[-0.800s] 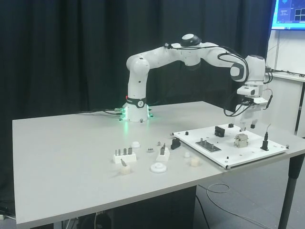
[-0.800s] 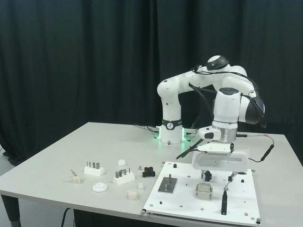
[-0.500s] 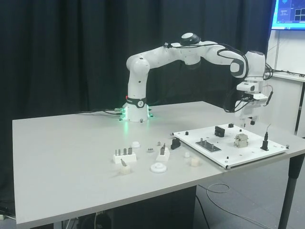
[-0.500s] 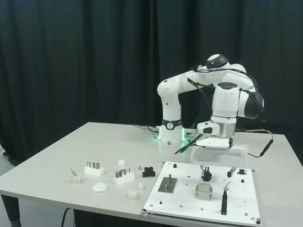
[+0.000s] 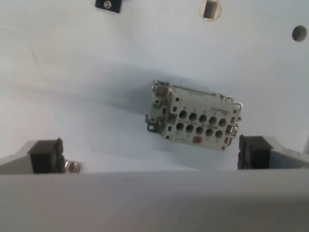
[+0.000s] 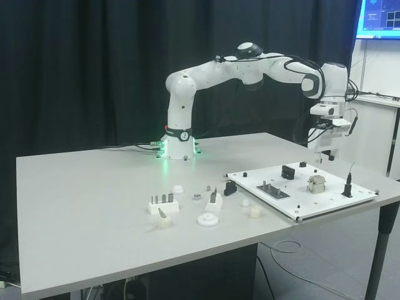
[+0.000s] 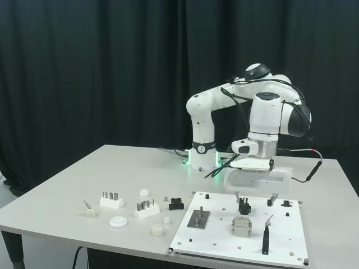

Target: Pick square peg 4.

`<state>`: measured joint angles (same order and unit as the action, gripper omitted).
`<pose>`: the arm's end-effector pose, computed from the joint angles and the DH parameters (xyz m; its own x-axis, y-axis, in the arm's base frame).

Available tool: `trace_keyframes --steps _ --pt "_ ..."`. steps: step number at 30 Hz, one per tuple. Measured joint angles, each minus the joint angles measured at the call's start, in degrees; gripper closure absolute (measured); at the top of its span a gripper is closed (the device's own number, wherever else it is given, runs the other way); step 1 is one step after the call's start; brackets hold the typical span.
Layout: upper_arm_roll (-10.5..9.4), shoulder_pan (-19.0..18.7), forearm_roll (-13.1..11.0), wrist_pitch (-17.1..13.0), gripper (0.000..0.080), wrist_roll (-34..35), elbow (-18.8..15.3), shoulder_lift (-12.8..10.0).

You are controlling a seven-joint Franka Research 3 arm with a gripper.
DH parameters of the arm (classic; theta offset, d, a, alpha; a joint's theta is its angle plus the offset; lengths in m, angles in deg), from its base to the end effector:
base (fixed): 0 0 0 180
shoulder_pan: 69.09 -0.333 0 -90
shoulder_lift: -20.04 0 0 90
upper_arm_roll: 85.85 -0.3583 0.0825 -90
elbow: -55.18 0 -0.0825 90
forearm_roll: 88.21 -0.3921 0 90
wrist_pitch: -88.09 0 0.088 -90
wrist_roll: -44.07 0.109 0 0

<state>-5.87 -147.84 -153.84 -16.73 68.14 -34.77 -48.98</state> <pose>0.6410 0.3245 0.3139 0.8523 -0.5116 0.1087 -0.5156 -0.8568 0.0096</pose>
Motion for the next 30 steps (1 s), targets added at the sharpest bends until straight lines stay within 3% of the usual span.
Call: trace_keyframes --steps 30 --pt "0.37 2.04 -0.13 -0.19 0.0003 3.21 -0.11 -0.01"
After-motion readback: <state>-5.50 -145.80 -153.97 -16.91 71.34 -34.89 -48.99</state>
